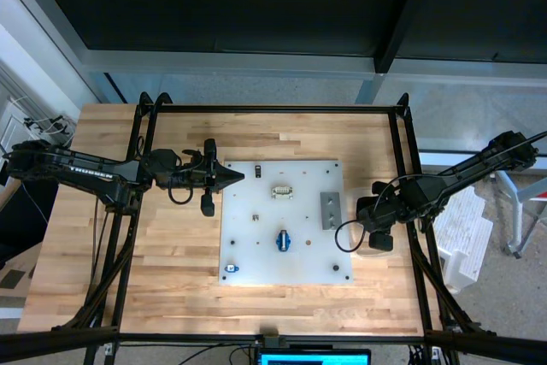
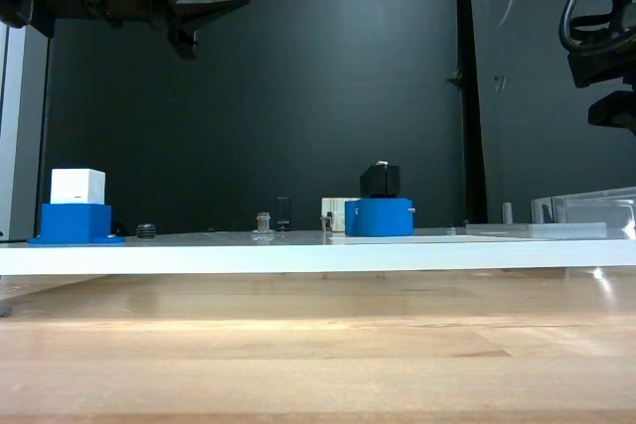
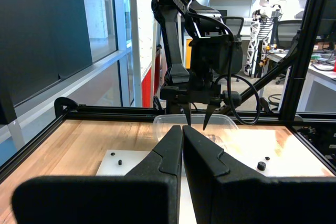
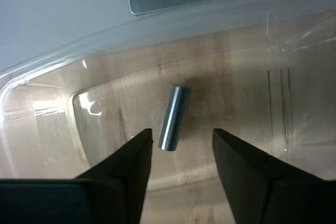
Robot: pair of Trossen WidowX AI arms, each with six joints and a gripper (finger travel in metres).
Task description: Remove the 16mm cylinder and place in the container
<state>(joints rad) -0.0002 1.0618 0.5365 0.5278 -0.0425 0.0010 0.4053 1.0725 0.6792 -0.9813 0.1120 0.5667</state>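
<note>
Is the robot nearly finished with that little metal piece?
It looks essentially done: the short grey metal cylinder lies on its side inside the clear plastic tub. Nothing is in hand. The right gripper hangs open over the cylinder, and the left gripper is shut, raised by the white board's left edge. Probably only pulling the right arm away is left.
</note>
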